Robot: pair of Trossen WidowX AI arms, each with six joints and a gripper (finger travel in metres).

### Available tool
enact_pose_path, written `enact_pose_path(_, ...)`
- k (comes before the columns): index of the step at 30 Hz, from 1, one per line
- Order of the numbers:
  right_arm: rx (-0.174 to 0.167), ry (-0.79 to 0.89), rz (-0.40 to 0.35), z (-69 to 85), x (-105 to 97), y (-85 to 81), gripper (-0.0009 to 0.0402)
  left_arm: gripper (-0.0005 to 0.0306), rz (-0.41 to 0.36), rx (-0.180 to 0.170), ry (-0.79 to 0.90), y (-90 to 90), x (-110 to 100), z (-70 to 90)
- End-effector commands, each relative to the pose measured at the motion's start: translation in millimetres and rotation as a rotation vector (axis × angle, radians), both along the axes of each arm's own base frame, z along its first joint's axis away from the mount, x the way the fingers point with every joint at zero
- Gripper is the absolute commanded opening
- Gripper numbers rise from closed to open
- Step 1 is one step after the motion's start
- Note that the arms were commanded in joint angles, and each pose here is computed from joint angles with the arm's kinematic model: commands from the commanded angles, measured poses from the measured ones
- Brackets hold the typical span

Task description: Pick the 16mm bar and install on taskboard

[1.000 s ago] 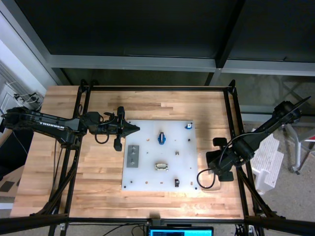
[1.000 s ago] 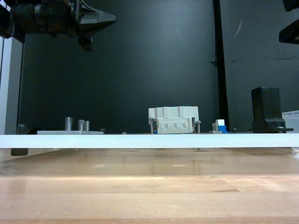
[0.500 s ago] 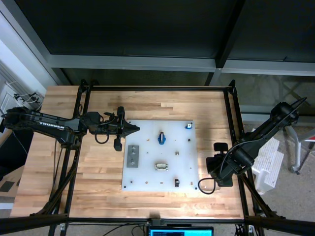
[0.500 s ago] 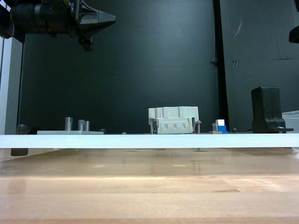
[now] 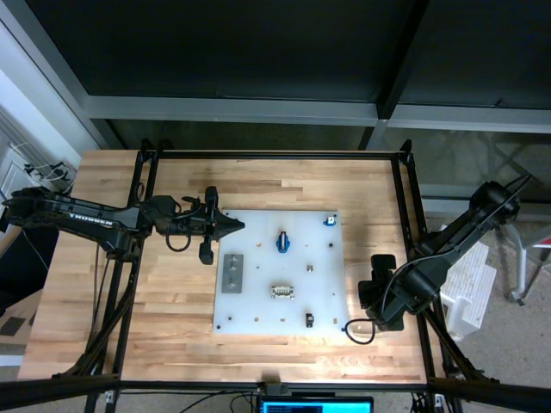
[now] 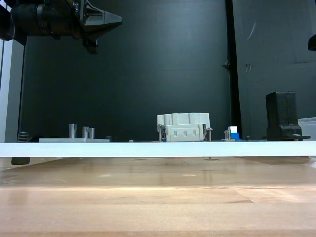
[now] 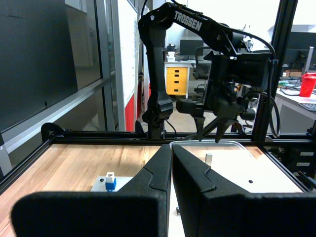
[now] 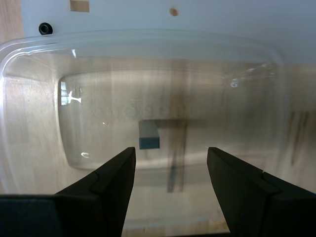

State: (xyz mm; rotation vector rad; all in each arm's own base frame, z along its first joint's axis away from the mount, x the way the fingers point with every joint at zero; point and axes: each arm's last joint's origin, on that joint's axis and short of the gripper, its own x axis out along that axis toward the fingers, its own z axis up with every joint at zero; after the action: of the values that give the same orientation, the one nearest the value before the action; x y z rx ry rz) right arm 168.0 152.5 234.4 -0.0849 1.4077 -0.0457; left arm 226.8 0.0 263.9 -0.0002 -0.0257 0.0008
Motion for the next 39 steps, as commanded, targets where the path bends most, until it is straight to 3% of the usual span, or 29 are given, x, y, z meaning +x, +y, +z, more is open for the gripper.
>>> enact_pose_path(1,0.024,-0.005,0.001,-9.1,0.0,0.9,0.0212,0.0000,0.000,0.000,0.000,0.0,0.0,0.0)
enact_pose_path(32,0.074,-0.022,0.014,-62.6,-7.6,-3.5,0.0212,0.0000,0.000,0.000,0.000,0.0,0.0,0.0)
enact_pose_path(39,0.080,-0.017,0.015,-66.3,-6.9,-2.6,0.0212,0.0000,0.000,0.000,0.000,0.1,0.0,0.0)
